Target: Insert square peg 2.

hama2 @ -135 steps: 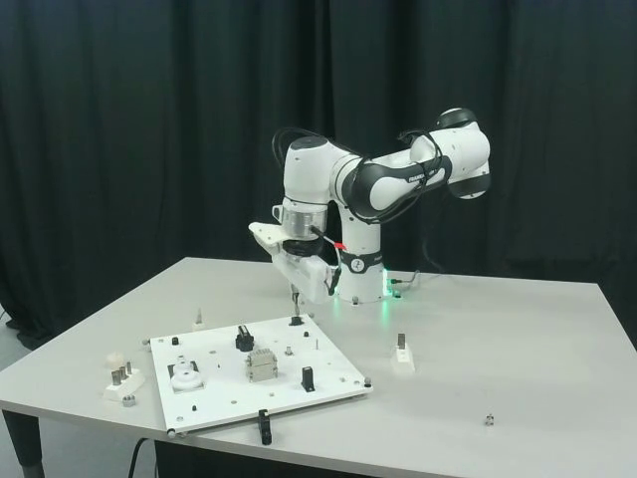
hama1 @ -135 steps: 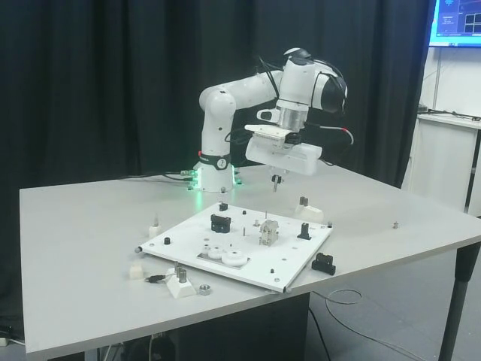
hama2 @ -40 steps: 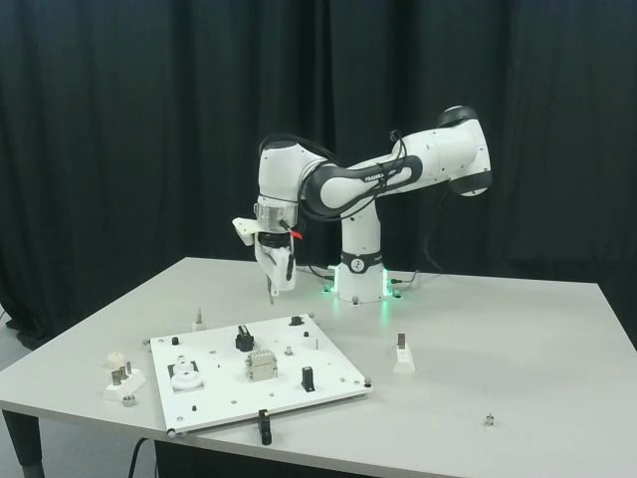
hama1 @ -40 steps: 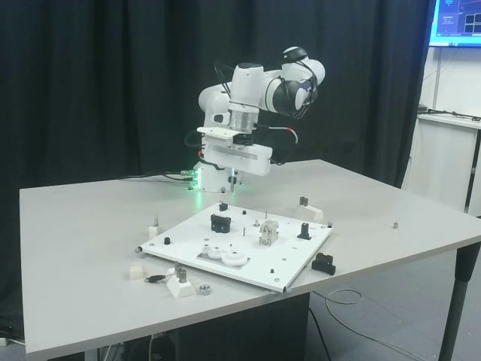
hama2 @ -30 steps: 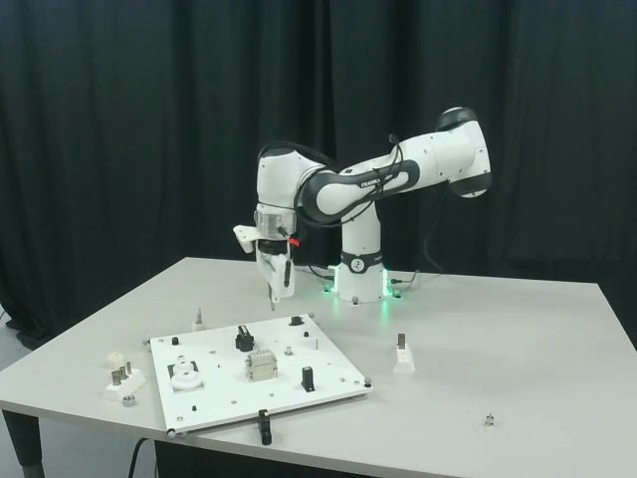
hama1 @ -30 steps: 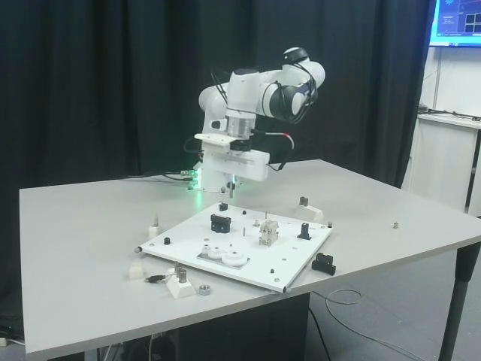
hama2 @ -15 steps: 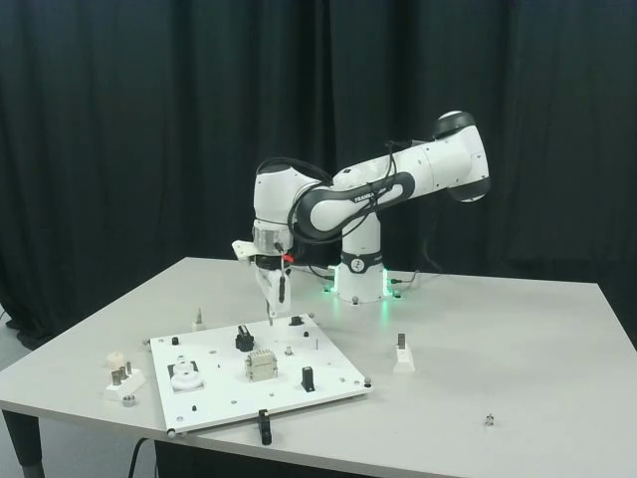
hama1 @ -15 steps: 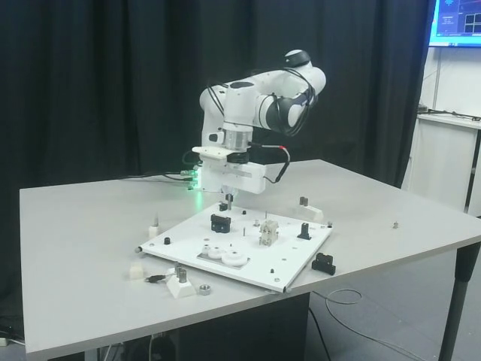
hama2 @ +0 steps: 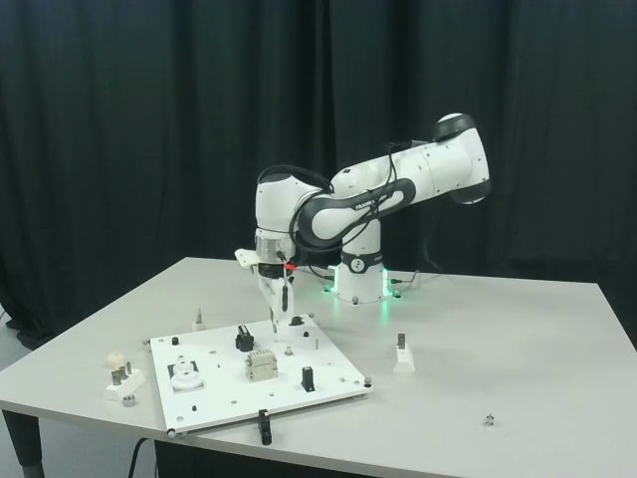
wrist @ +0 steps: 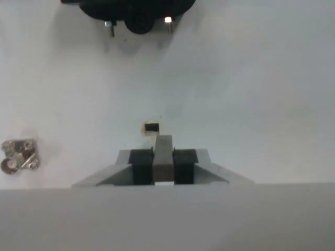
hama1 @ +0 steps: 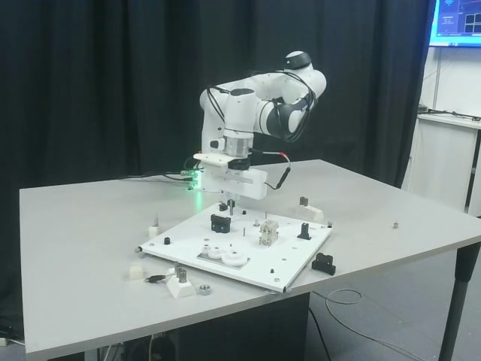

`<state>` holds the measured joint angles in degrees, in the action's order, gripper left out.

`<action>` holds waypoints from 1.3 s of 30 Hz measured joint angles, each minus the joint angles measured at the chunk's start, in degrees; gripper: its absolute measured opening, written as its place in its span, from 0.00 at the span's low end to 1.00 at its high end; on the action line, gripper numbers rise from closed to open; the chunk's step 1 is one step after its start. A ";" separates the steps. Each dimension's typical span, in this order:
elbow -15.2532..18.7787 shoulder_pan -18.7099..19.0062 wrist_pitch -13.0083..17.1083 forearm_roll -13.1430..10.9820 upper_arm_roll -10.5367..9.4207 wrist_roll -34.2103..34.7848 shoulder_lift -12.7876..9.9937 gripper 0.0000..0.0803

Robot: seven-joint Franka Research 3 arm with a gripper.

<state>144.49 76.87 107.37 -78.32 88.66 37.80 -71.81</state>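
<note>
My gripper is shut on a slim grey square peg that stands upright between the black pads. The peg's tip hangs just above the white board, close to a small dark square hole. From the first room view, the gripper is low over the board's rear part, beside a black fixture. In the second room view the gripper points straight down at the board.
The board carries a grey connector block, white gears, a black upright and a thin pin. A white holder, a black clip and small white parts lie on the table.
The arm has swung from the table's back over to the board and come down, the peg still in the gripper. In the last half second it sank lower, toward the board.
</note>
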 joint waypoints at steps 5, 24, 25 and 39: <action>0.00 0.06 0.39 -0.62 -0.59 0.00 -0.22 0.09; 0.00 0.18 1.99 -2.33 -2.40 0.00 -0.43 0.09; 0.00 0.18 2.02 -2.35 -2.44 0.00 -0.43 0.09; 0.10 0.18 2.61 -3.00 -3.26 0.00 -0.43 0.09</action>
<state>144.59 77.04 109.98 -81.32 85.40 37.80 -72.24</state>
